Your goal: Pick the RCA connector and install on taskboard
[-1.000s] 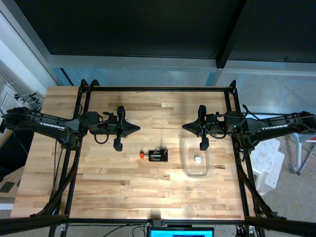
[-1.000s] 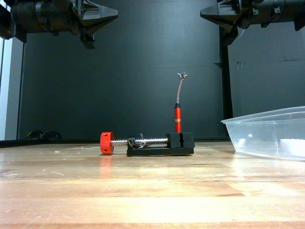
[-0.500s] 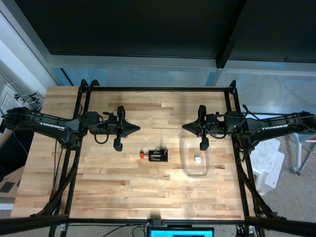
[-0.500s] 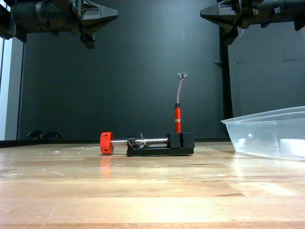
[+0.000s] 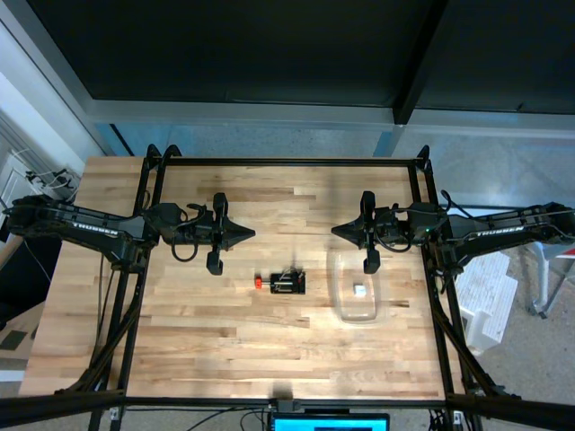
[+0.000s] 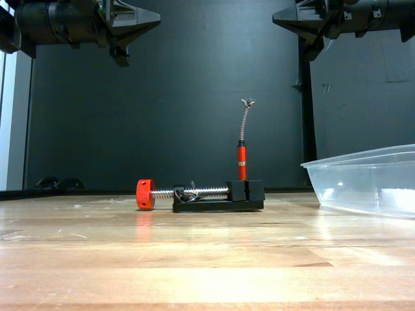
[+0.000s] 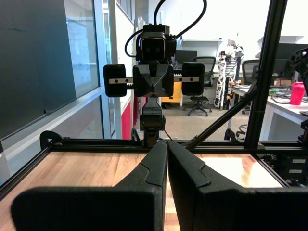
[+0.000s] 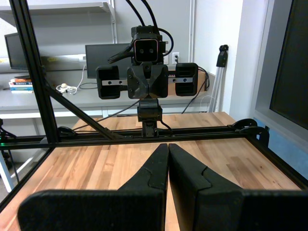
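The taskboard is a small black block on the wooden table, with a red-orange tab at its left end. On its right end the RCA connector stands upright: a slender plug with a red barrel and a coiled metal tail. My left gripper hangs high above the table, up and to the left of the block, shut and empty. My right gripper hangs equally high on the other side, also shut and empty. Their fingers meet in the left wrist view and in the right wrist view. Neither gripper touches anything.
A clear plastic tray lies right of the block, below my right gripper, and a small white cube sits in it. A black metal frame runs round the table's far and side edges.
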